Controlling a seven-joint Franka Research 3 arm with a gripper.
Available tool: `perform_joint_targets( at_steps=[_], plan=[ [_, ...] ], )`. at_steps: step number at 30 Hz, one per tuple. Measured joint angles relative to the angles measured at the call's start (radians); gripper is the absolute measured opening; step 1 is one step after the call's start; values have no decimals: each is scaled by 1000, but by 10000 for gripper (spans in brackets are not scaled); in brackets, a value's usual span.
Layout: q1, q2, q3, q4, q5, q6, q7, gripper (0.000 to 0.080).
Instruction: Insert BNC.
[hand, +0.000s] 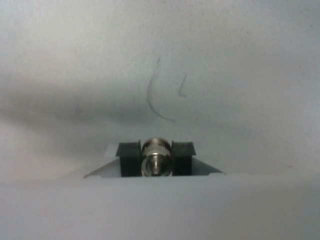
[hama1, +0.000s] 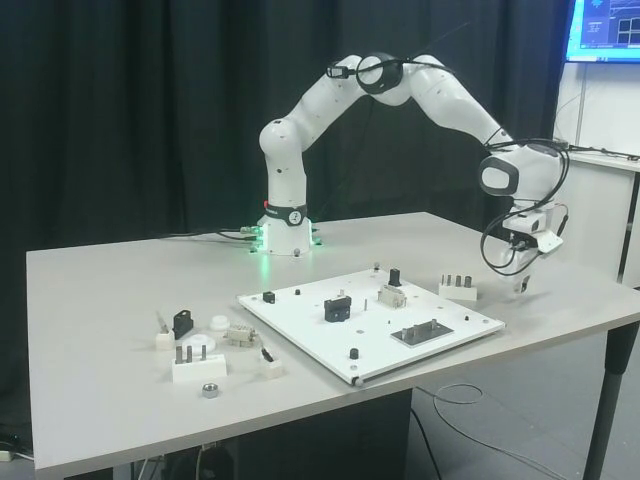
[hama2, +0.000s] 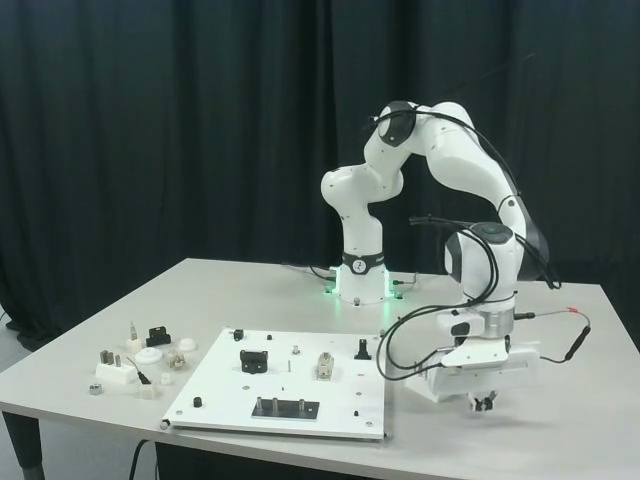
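The gripper (hand: 156, 162) hangs low over the grey table (hama1: 90, 290) beside the white board (hama1: 440, 315), fingers clamped on the BNC connector (hand: 156, 159); carrying is in hand; next, probably alignment over the board's socket.

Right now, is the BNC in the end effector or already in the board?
In the end effector. The wrist view shows the BNC connector clamped between the black fingers, over bare grey table, beside the white board.
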Motion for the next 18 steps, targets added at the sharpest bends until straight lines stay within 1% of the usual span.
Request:
perform_joint_targets(
  at_steps=[5,11,18],
  plan=[
    [0,-20,-15,0,-7,-31,-1,127],
    [0,-50,-40,0,-22,-80,-14,127],
    [-1,-83,-81,0,-52,-152,-42,127]
  ],
)
